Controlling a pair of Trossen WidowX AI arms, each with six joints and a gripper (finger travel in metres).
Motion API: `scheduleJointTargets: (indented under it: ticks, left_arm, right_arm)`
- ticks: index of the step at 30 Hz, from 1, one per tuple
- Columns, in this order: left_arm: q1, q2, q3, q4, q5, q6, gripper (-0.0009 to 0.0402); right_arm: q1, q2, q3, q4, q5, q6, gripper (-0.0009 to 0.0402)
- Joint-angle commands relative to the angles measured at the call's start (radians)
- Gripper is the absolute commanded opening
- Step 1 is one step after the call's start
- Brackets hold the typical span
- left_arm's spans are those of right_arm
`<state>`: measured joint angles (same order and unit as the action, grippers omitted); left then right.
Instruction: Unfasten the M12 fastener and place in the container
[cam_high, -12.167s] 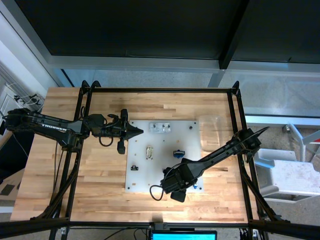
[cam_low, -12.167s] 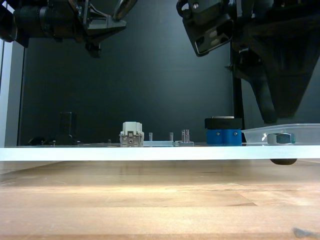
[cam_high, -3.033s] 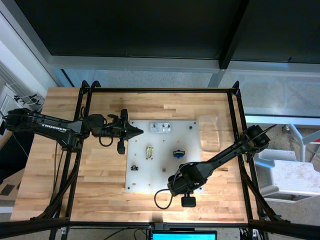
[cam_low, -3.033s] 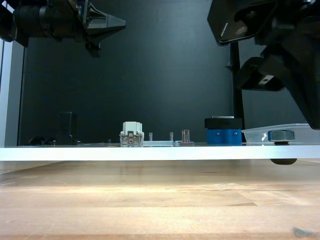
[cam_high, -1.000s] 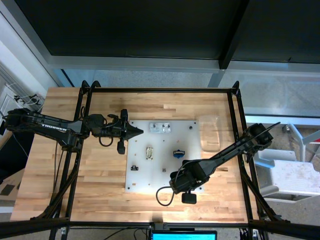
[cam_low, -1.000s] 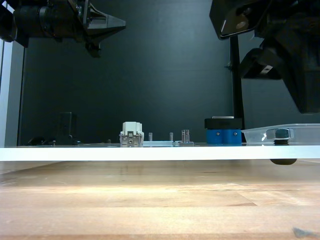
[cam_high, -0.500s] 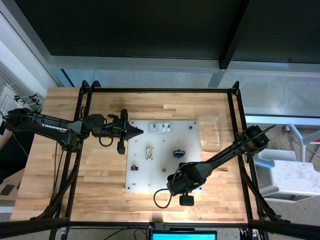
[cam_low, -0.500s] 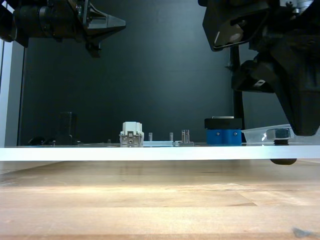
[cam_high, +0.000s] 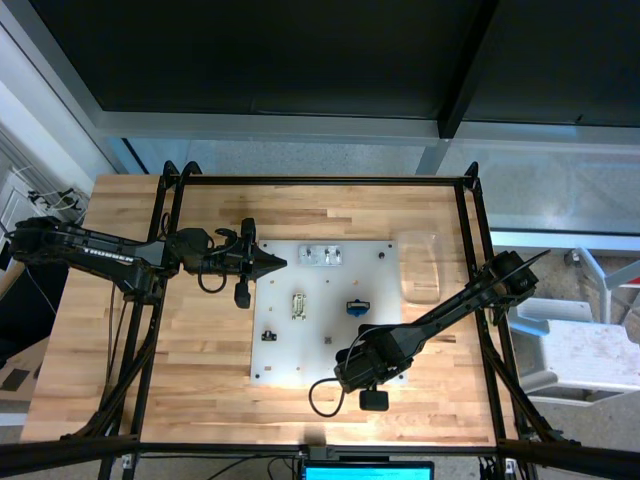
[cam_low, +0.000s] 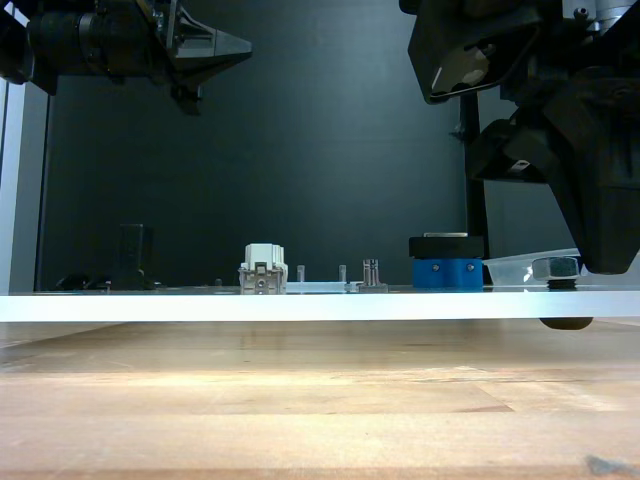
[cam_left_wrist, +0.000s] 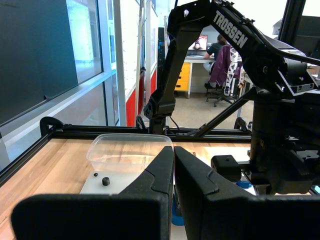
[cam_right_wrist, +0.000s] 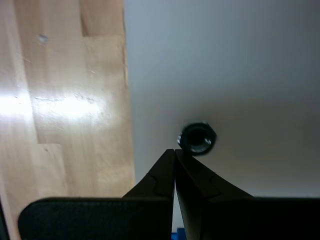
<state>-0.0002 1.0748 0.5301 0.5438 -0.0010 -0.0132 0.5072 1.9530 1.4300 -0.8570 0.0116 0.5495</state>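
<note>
Over on the left, the left claw (cam_high: 280, 262) hangs parked above the far left corner of the board (cam_high: 300, 352), fingers pressed together into a point, holding nothing. Moving right: the right claw (cam_right_wrist: 174, 159) is pressed together too and empty, its tips aimed down just beside the nut (cam_right_wrist: 197, 138). The nut sits on its stud (cam_low: 561, 283) near the board's near right edge. To do this well, I'd say it must spread, centre over the nut, drop squarely and pinch the flats before twisting. The right arm reaches in low, wrist bent steeply down. Farther right, the clear tub (cam_high: 421, 262) holds no nut.
</note>
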Motion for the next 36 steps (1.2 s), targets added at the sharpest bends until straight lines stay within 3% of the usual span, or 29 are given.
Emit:
scheduleJointTargets:
  ticks: [1,2,5,11,14,17,21,24,27,29,32,36]
  left_arm:
    - [0.0,0.0,0.0,0.0,0.0,0.0,0.0]
    - [0.0,0.0,0.0,0.0,0.0,0.0,0.0]
    - [0.0,0.0,0.0,0.0,0.0,0.0,0.0]
    - [0.0,0.0,0.0,0.0,0.0,0.0,0.0]
    - [0.0,0.0,0.0,0.0,0.0,0.0,0.0]
    - [0.0,0.0,0.0,0.001,0.0,0.0,0.0]
    - [0.0,0.0,0.0,0.0,0.0,0.0,0.0]
    - [0.0,0.0,0.0,0.0,0.0,0.0,0.0]
    - [0.0,0.0,0.0,0.0,0.0,0.0,0.0]
    - [0.0,0.0,0.0,0.0,0.0,0.0,0.0]
    - [0.0,0.0,0.0,0.0,0.0,0.0,0.0]
    - [0.0,0.0,0.0,0.0,0.0,0.0,0.0]
  right_arm:
    - [-0.001,-0.012,0.002,-0.067,0.173,0.058,0.0]
    - [-0.001,-0.014,0.004,-0.09,0.206,0.069,0.0]
    - [-0.001,-0.019,0.019,-0.136,0.235,0.066,0.0]
    - [-0.001,-0.028,0.021,-0.142,0.214,0.069,0.0]
    - [-0.001,-0.029,0.034,-0.148,0.171,0.088,0.0]
    - [-0.001,-0.03,0.061,-0.162,0.129,0.17,0.0]
    - [-0.002,-0.03,0.098,-0.197,0.088,0.349,0.0]
    - [-0.002,-0.03,0.126,-0.23,0.08,0.52,0.0]
    - [-0.003,-0.03,0.155,-0.246,0.046,0.584,0.0005]
    - [-0.003,-0.03,0.17,-0.258,0.018,0.599,0.0023]
    - [-0.003,-0.013,0.201,-0.294,0.022,0.612,0.0073]
    - [-0.01,0.012,0.246,-0.348,0.047,0.801,0.0148]
